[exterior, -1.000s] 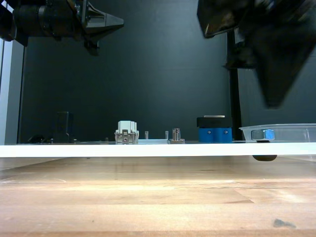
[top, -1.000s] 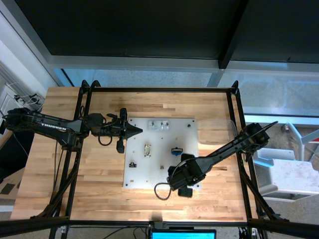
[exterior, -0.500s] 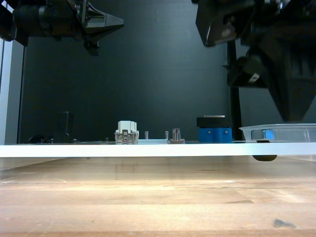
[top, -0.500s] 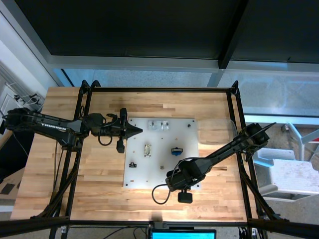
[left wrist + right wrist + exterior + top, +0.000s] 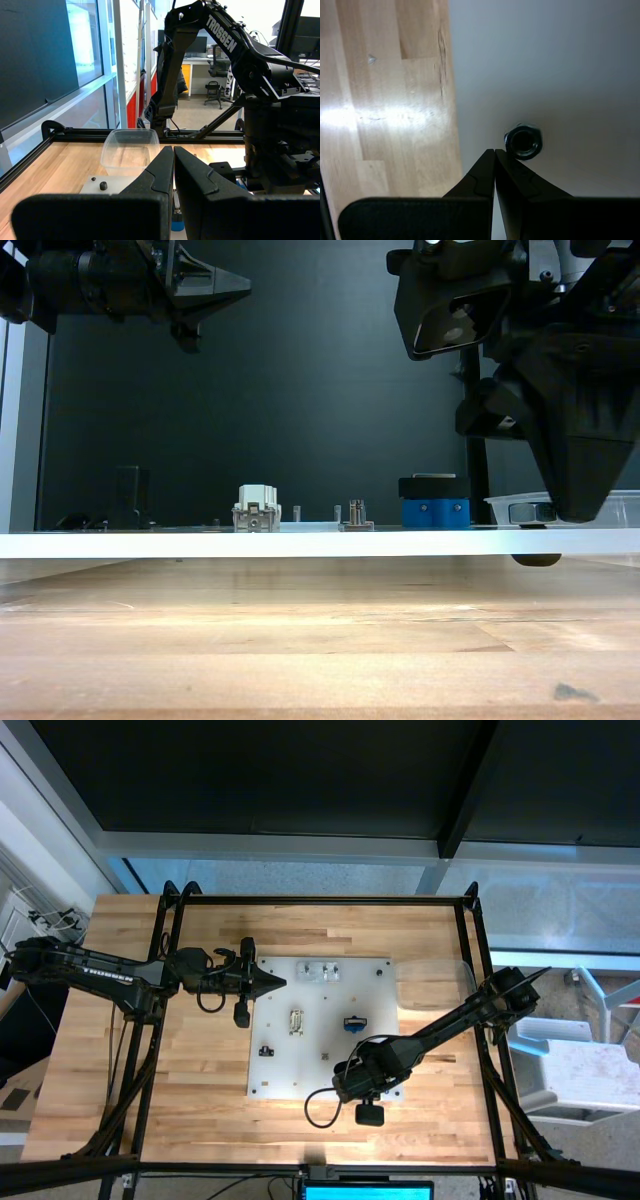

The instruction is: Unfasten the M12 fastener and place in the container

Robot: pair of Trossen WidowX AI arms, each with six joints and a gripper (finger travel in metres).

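Silver M12 nut (image 5: pixel 522 141) sits on its stud beside my right gripper (image 5: pixel 494 151). The clear container (image 5: pixel 430 972) stands well apart.

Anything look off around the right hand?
Yes: the right hand is shut on nothing, its tips beside the nut. The nut sits on the white board, not in the container. Left hand hangs shut over the board's left edge.

On your wooden worktop (image 5: pixel 200 1100) you have the white board (image 5: pixel 290 1070) at its middle, and the clear container (image 5: pixel 430 986) just beside it toward the right edge.
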